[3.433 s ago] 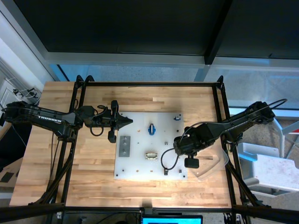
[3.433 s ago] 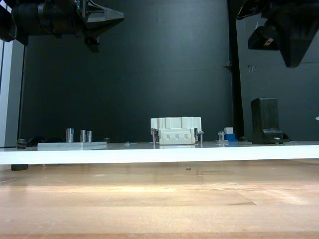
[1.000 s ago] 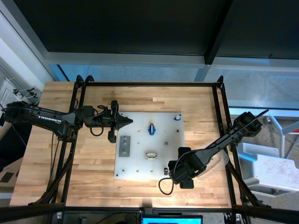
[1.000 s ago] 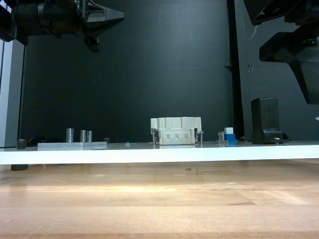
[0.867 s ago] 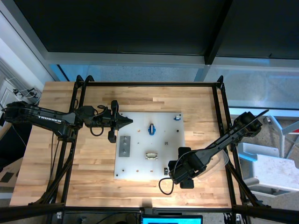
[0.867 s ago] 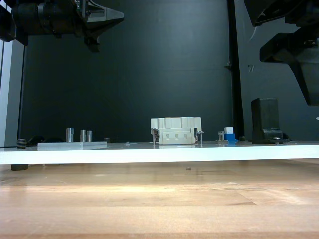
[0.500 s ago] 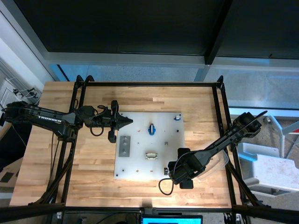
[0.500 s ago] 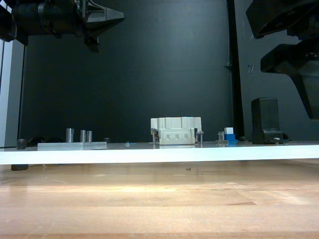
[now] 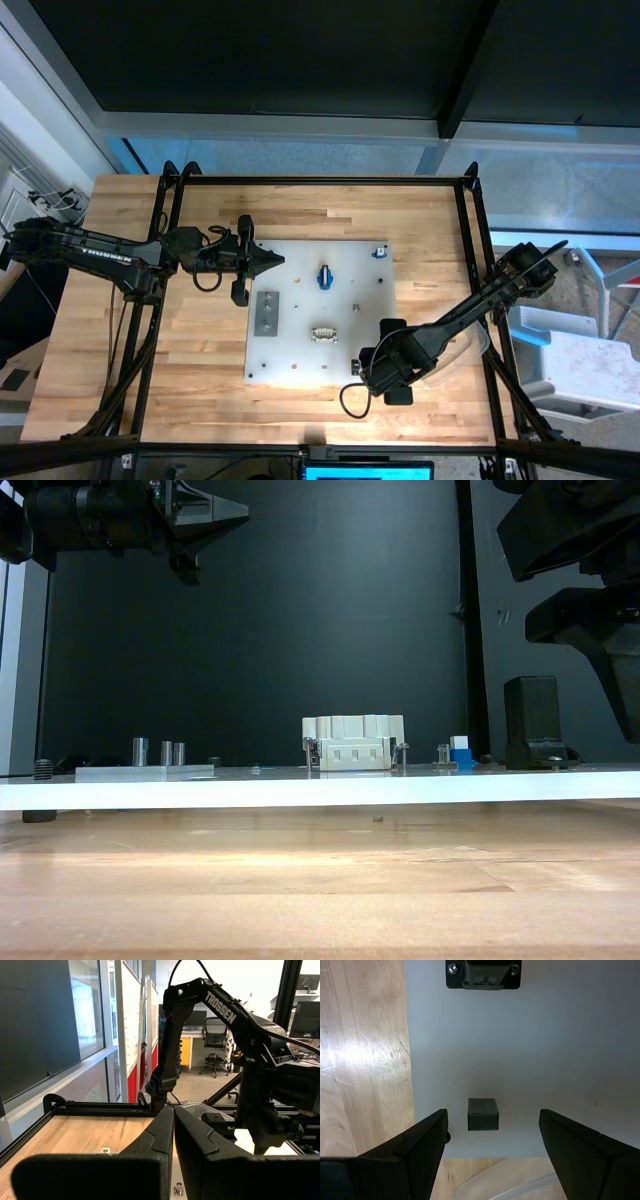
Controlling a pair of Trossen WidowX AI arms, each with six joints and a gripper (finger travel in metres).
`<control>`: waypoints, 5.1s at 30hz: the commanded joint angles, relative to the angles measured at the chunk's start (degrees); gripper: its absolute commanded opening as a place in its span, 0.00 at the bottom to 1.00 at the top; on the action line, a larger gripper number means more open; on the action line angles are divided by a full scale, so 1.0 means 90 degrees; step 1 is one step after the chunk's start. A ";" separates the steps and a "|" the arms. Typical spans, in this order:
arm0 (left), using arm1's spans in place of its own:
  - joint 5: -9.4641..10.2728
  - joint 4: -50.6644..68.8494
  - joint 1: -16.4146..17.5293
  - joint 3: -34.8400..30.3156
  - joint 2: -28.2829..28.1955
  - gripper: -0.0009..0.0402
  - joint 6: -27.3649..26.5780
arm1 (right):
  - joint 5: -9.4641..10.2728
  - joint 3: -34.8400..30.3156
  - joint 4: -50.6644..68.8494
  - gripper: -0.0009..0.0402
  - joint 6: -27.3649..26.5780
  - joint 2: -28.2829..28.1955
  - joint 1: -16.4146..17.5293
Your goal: Pick the 16mm bar from the taskboard and place it in the container
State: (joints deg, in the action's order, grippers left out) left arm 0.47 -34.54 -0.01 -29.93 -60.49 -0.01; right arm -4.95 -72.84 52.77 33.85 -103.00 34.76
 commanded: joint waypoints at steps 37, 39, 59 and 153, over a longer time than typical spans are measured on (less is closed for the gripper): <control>-0.0002 0.0000 0.0002 -0.0002 0.0000 0.02 0.0000 | 0.0015 0.0274 -0.0447 0.24 0.0000 0.0017 0.0000; -0.0002 0.0000 0.0000 -0.0002 0.0000 0.02 0.0000 | 0.0017 0.0274 -0.0447 0.21 0.0000 0.0017 0.0000; -0.0002 0.0000 0.0002 -0.0002 0.0000 0.02 0.0000 | 0.0007 0.0063 -0.0226 0.04 0.0000 0.0172 0.0000; -0.0002 0.0000 0.0002 -0.0002 0.0000 0.02 0.0000 | -0.0126 0.2244 0.0367 0.04 0.1069 0.3196 0.0653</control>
State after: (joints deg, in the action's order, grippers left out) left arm 0.45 -34.54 -0.01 -29.95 -60.49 -0.01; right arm -6.17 -52.90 56.45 43.29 -74.22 40.40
